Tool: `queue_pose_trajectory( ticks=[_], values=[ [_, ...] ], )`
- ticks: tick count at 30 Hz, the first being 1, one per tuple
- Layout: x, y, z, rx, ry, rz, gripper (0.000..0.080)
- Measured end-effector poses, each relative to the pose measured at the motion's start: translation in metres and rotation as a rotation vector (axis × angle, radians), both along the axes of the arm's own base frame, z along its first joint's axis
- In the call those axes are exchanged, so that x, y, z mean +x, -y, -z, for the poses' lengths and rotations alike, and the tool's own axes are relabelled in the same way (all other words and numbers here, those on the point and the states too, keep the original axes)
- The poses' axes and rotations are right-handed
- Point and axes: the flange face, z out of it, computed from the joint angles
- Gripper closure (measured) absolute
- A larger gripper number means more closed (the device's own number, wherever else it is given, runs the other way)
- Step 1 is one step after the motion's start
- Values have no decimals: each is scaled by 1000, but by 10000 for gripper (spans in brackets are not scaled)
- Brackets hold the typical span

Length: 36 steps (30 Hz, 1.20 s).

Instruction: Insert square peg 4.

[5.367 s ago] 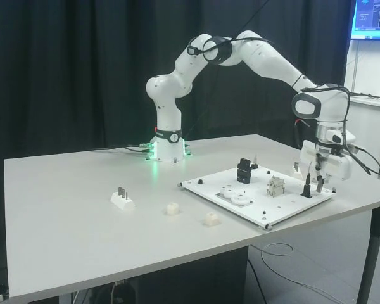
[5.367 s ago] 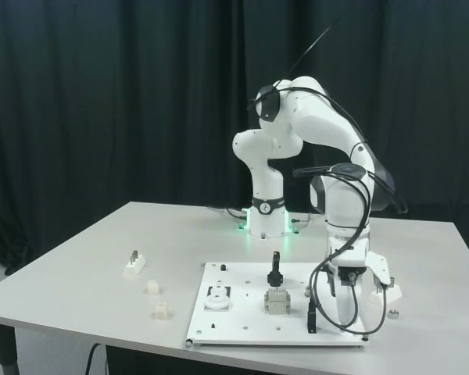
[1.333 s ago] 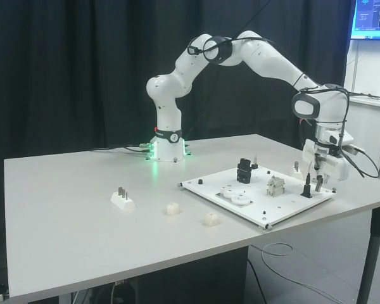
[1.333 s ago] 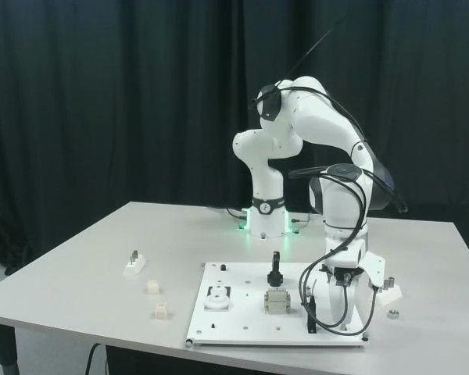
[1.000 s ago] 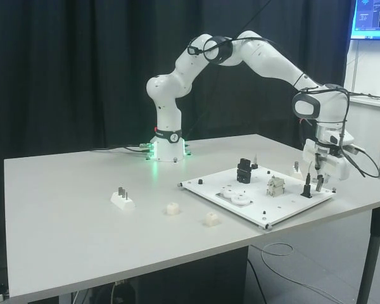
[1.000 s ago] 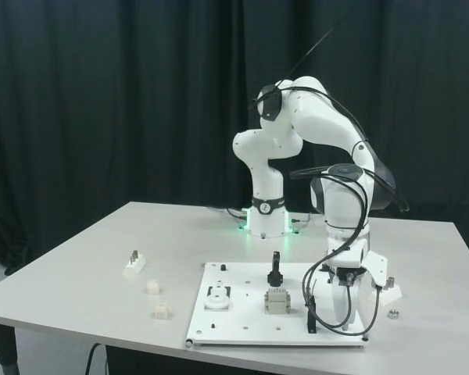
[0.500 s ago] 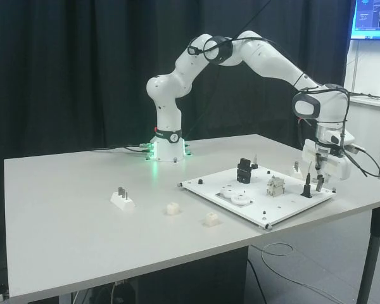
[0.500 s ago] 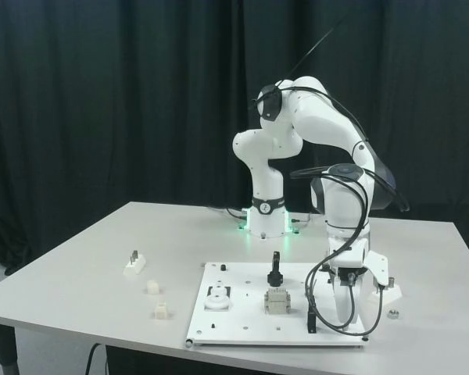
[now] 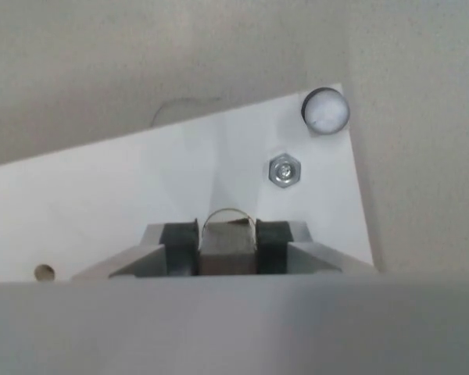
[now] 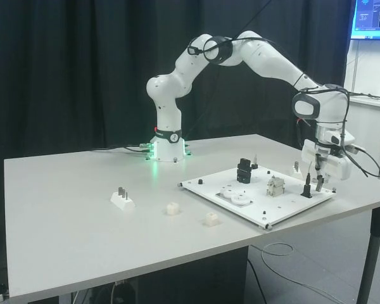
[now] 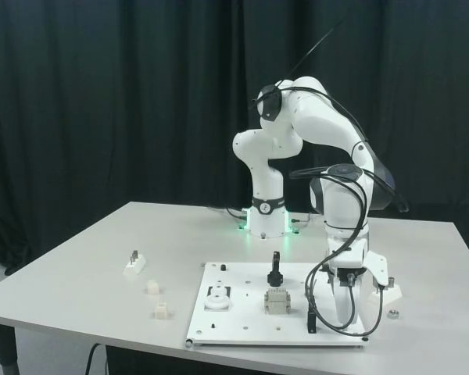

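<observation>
Gripper [image 9: 227, 248]: hanging over the outer corner of the white board [image 9: 125, 195], its two black pads [image 9: 180, 244] closing on a grey square peg [image 9: 227, 254], the jaws only as far apart as the peg is wide. Peg: sitting between the pads above the board, seen end-on in the wrist view, its long axis running along the fingers and pointing down toward the board; whether its tip is touching the board cannot be told. Near the peg on the board: a grey hex nut [image 9: 284, 170], and a round black-rimmed foot [image 9: 325, 110] at the very corner. Board edges: meeting just beyond the nut, bare grey counter [image 10: 63, 234] lying past them. In the room views the gripper [image 10: 318, 179] is standing near the counter's own edge, a black upright fixture [image 10: 306, 188] just beside it on the board, a small white block [image 11: 390, 292] on the counter close by. Open counter is stretching well away toward a white holder [image 10: 122, 200] and two small cubes [image 10: 171, 208].
</observation>
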Motion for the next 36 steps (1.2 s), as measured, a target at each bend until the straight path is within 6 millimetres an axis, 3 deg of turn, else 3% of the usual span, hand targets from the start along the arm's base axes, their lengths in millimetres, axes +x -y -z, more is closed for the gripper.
queue_pose_trajectory(
  ticks=[36],
  values=[
    [1, 4, 0, 19, -11, 8, 652]
  ],
)
